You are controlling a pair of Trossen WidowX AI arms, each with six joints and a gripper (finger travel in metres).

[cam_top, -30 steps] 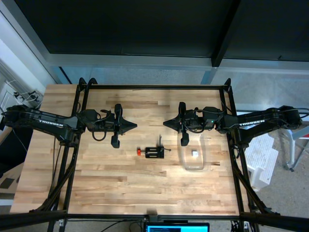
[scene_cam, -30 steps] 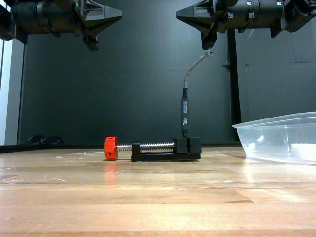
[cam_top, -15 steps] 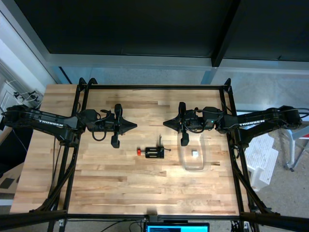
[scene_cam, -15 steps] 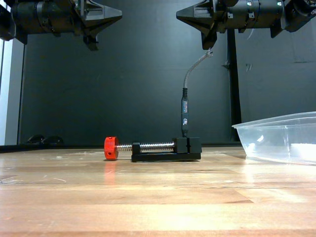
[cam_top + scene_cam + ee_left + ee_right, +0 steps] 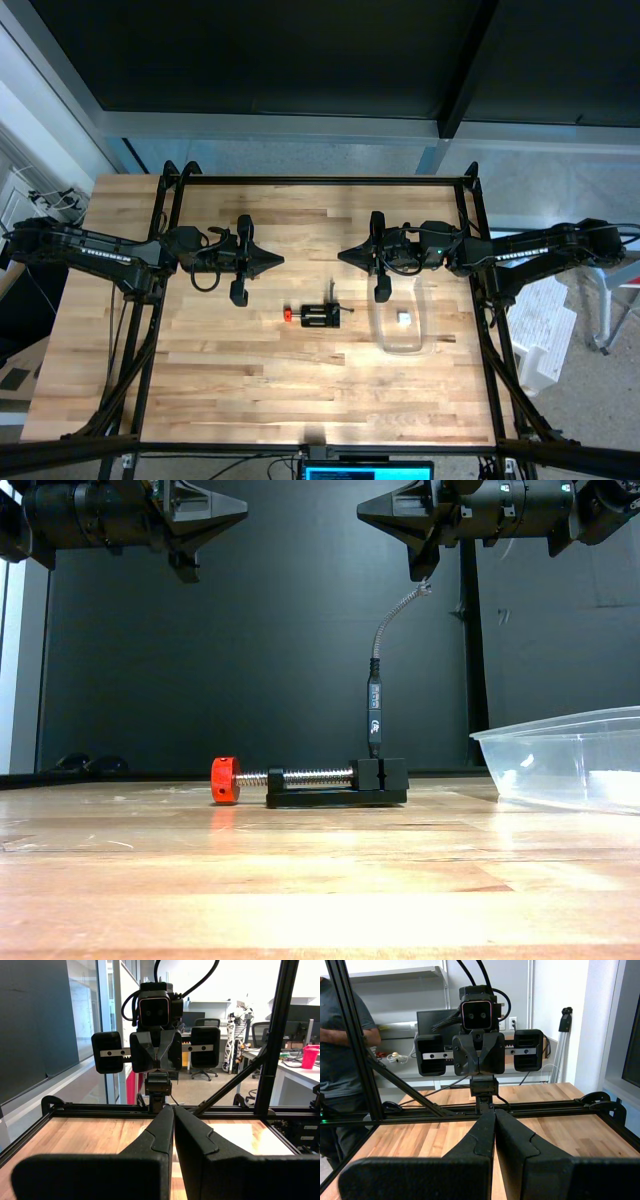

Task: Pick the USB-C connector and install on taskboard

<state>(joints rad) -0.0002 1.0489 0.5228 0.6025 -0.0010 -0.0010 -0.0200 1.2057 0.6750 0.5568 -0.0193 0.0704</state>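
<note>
The taskboard point(image 5: 318, 316) point(image 5: 335, 783) is a small black block with a red-orange knob point(image 5: 225, 780), lying mid-table. The USB-C connector point(image 5: 374, 715) point(image 5: 331, 293) stands upright in the block's right end, and its braided stub curves upward. My left gripper point(image 5: 278, 261) point(image 5: 243, 513) point(image 5: 173, 1110) hovers high, left of and behind the block, shut and holding nothing. My right gripper point(image 5: 343, 256) point(image 5: 362, 513) point(image 5: 495, 1112) hangs just as high to the right, facing it, also shut and holding nothing. Each wrist view shows the other gripper straight ahead.
A clear plastic tray point(image 5: 402, 320) point(image 5: 570, 755) sits to the right of the block with a small white cube point(image 5: 403, 317) inside. A black metal frame point(image 5: 320, 181) borders the wooden table.
</note>
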